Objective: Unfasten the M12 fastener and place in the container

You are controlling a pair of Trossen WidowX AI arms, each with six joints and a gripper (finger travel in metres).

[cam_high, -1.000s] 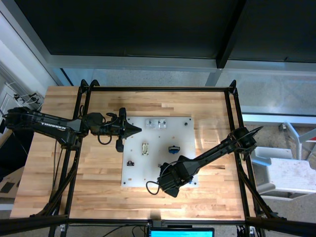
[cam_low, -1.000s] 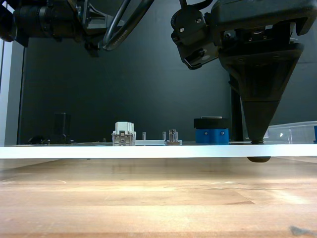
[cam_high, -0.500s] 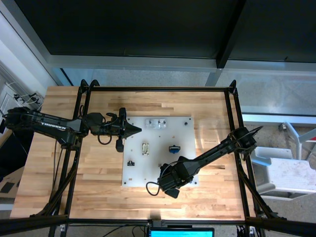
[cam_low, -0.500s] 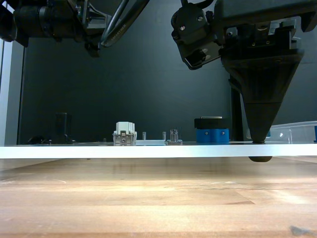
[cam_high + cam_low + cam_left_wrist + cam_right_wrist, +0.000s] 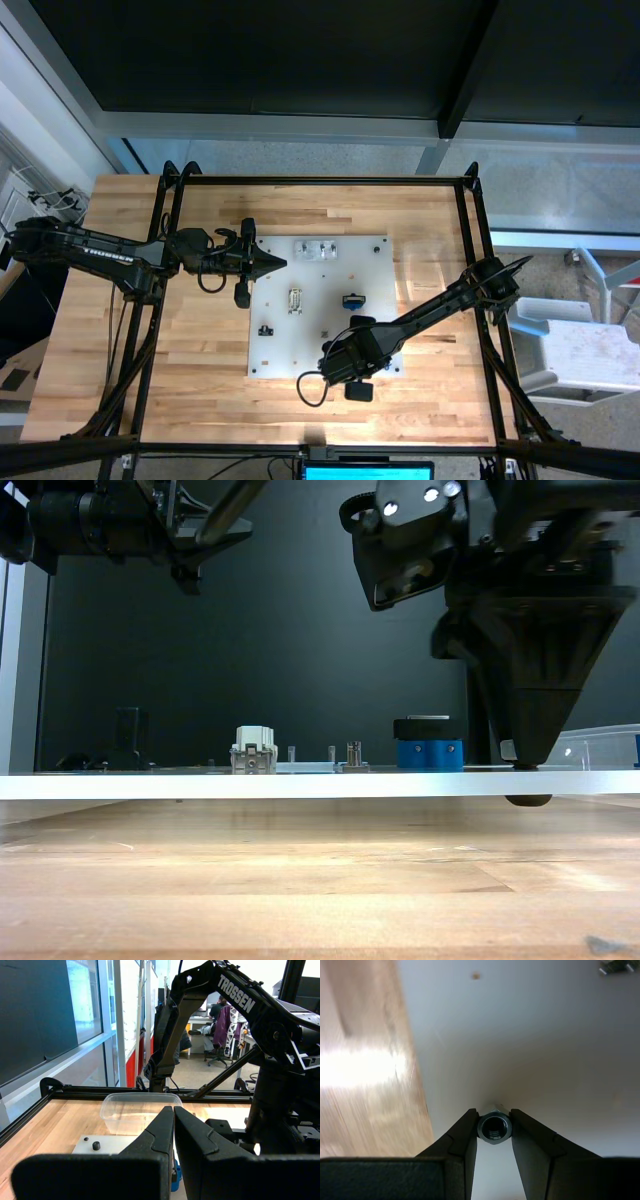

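Observation:
The small silver M12 fastener (image 5: 494, 1127) is clamped between the two fingers of my right gripper (image 5: 494, 1121), its threaded hole facing the camera. It sits right at the white board (image 5: 300, 340) near the near right edge. I cannot tell whether it is still on its stud, which is hidden. In the low view the right gripper (image 5: 528, 763) points straight down with its tips at board level. From above, the right gripper (image 5: 358, 358) covers the nut. The clear container (image 5: 425, 265) lies right of the board. My left gripper (image 5: 270, 263) hovers shut at the board's far left edge.
A blue-topped plug (image 5: 352, 300), a white connector (image 5: 294, 301) and a black post (image 5: 377, 249) stand on the board. In the low view the plug (image 5: 428, 752), a silver post (image 5: 352, 752) and the connector (image 5: 253, 752) line up left of the right gripper.
The right wrist has turned about its own axis while its fingertips stayed at the same spot on the board. The left arm has not moved.

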